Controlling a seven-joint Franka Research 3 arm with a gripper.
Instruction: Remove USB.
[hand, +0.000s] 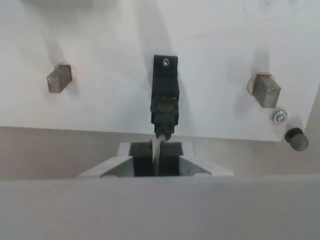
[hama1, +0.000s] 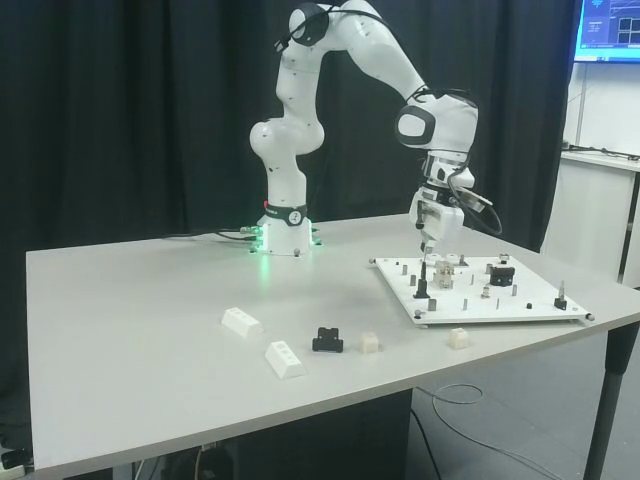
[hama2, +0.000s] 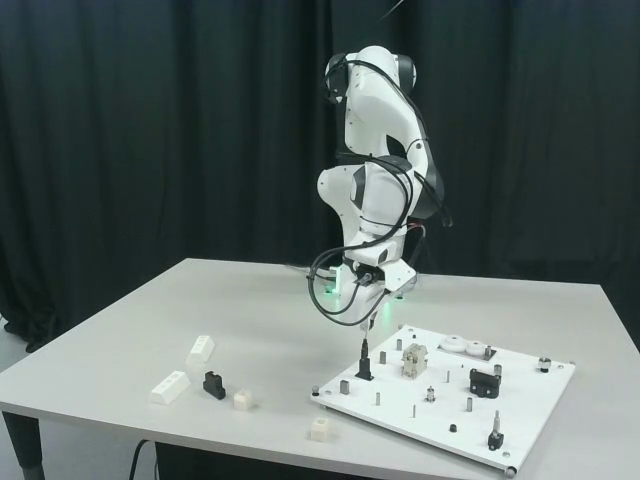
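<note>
White Franka arm bolted at the rear of the grey tabletop, green light at its base, wrist pointing straight down over the near-left part of the white flat task board.

Board sits on the tabletop's right side and carries small pegs, a black block and other small fixtures.

Off the board on the tabletop: two white ribbed blocks, a small black clip-like part, and two small white cubes.

Gripper is closed down to a narrow gap on the thin metal tip of the black USB plug. In the wrist view the black finger pads sit tight against either side of that tip.

USB plug stands upright in its black socket block on the board, directly below the gripper. Can't tell from these views whether it's fully seated or partly lifted.

Two grey rectangular pegs flank the plug, well apart from it. A small screw and a black rubber foot sit by the board's corner.
</note>
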